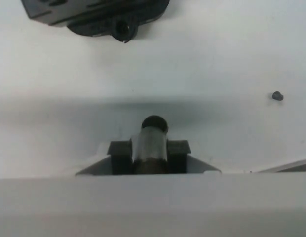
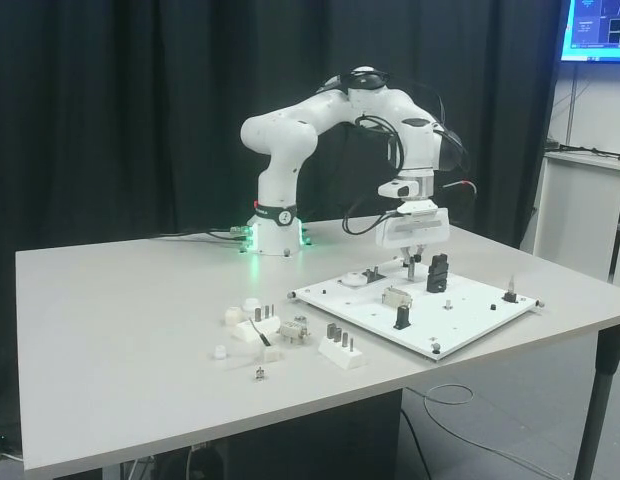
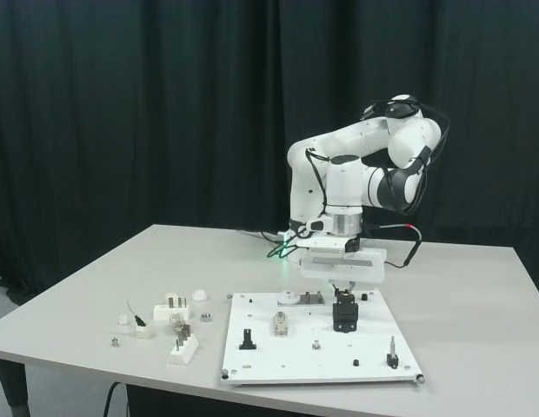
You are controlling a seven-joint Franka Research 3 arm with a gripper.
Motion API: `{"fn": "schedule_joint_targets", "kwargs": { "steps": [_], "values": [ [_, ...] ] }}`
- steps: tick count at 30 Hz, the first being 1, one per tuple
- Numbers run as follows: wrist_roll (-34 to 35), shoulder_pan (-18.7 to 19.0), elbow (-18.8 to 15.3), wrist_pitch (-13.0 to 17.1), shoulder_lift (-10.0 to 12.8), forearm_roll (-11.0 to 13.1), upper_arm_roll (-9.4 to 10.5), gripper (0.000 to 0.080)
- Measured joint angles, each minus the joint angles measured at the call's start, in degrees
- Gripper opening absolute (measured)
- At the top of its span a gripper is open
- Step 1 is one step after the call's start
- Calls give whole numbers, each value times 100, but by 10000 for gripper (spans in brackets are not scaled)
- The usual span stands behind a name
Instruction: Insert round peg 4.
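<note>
1. One round peg (image 1: 152, 145) is clamped between the black fingers of the gripper (image 1: 149, 157), hanging above the white board (image 3: 317, 347).
2. Gripper hovers over the board's far part, just beside a black block (image 3: 344, 314).
</note>
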Motion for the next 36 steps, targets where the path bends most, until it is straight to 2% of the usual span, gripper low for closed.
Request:
{"fn": "schedule_joint_targets", "kwargs": {
  "steps": [16,36],
  "values": [
    [71,0,1,24,-11,13,36,143],
    [155,1,6,283,-12,103,158,143]
  ]
}}
